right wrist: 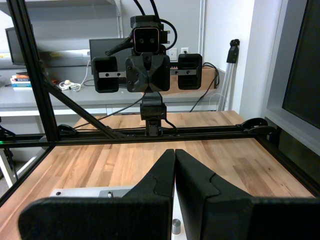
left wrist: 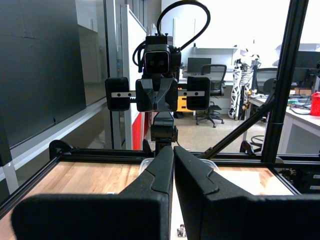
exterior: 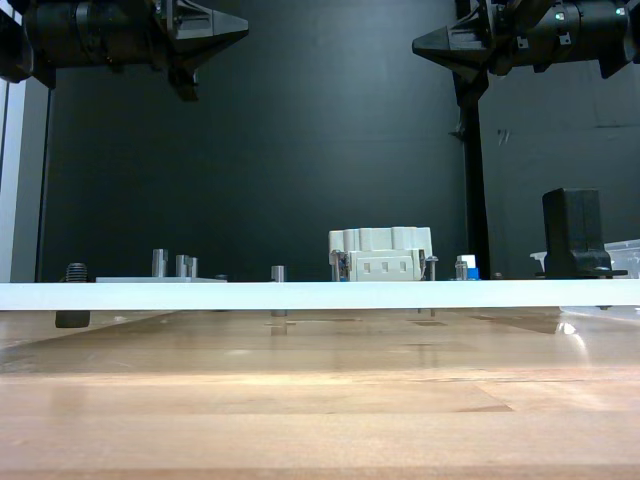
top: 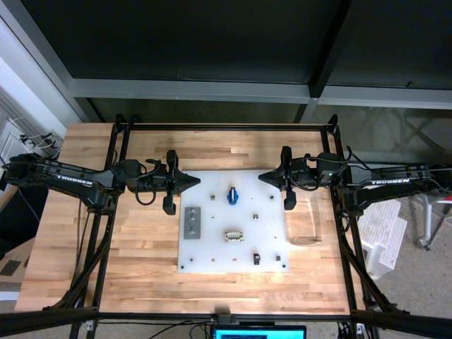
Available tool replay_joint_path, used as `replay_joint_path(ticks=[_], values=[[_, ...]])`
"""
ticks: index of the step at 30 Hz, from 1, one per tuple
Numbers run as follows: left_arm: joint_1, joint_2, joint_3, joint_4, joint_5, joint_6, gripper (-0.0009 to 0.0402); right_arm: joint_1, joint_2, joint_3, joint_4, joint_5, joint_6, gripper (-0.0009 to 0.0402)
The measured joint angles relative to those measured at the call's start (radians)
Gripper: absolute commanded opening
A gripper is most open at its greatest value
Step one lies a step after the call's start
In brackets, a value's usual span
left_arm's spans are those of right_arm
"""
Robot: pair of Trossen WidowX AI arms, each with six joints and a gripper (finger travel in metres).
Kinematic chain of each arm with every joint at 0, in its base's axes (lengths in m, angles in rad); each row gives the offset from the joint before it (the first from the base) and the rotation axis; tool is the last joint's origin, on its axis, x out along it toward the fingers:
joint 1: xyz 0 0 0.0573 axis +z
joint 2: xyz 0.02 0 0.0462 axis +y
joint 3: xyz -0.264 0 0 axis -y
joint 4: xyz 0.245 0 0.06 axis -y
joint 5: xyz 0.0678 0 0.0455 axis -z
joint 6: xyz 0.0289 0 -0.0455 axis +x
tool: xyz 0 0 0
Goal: Remove the 16mm bar from the taskboard and place in the container
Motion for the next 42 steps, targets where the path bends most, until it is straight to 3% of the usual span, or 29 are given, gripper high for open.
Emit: replay_joint_path(ticks=[17, 21, 26, 34, 42], values=[[0.000, 0.000, 0.000, 0.000, 0.000, 0.000, 0.0000, 0.004, 0.000, 0.002, 0.000, 0.000, 0.010, 0.0000], [0.000, 0.000, 0.000, 0.000, 0.000, 0.000, 0.0000, 0.021, 0.000, 0.047, -0.099, 0.000, 0.035, 0.0000], [0.000, 0.000, 0.000, 0.000, 0.000, 0.000, 0.0000, 0.075, 0.003, 0.121, -0.301, -0.008, 0.035, 0.0000], [0.000, 0.000, 0.000, 0.000, 0.000, 0.000, 0.0000, 0.191, 0.035, 0.202, -0.627, 0.027, 0.107, 0.0000], [0.000, 0.000, 0.000, 0.000, 0.000, 0.000, 0.0000, 0.318, 0.127, 0.214, -0.707, 0.026, 0.217, 0.0000]])
